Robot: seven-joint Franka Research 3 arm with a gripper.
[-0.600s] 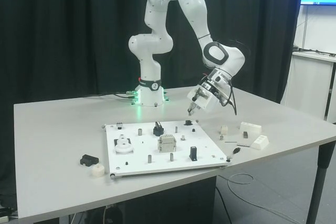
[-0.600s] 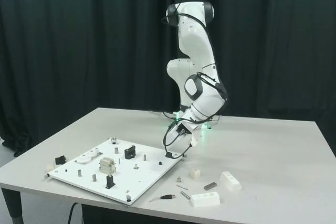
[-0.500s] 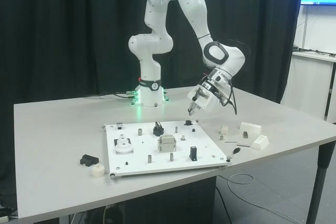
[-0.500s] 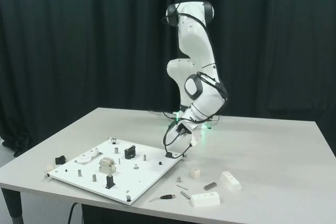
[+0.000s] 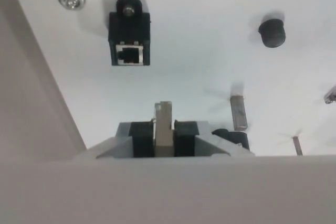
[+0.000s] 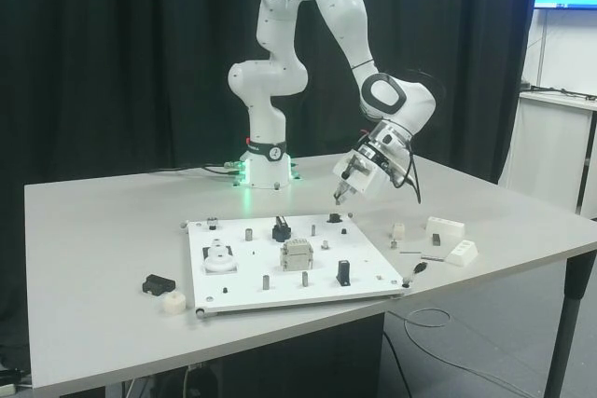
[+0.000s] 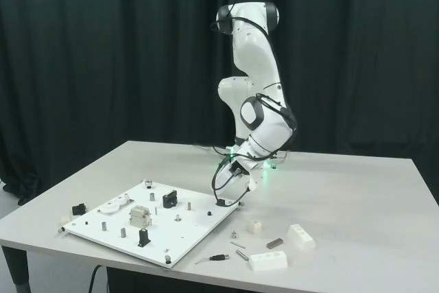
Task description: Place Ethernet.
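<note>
My gripper [image 5: 164, 139] is shut on the Ethernet plug [image 5: 164, 121], a small pale connector held upright between the black fingers [image 5: 140, 140]. The black Ethernet socket [image 5: 129, 51] sits on the white board [image 5: 199, 61], its opening facing the plug a short way ahead. In the first room view the gripper [image 6: 341, 195] hangs just above the board's far right corner, over the socket [image 6: 333, 219]. The second room view shows the gripper [image 7: 224, 195] tilted, close above the socket [image 7: 221, 203]. A black cable trails from the gripper.
The board [image 6: 280, 263] carries several pegs, a grey block [image 6: 296, 253] and black fixtures [image 6: 343, 271]. White blocks [image 6: 446, 226] and a small cube [image 6: 398, 229] lie to its right. A black part [image 6: 159, 282] and a white part [image 6: 173, 302] lie to its left.
The gripper has barely shifted over the socket, still holding the plug. Nothing on the board or table moved.
</note>
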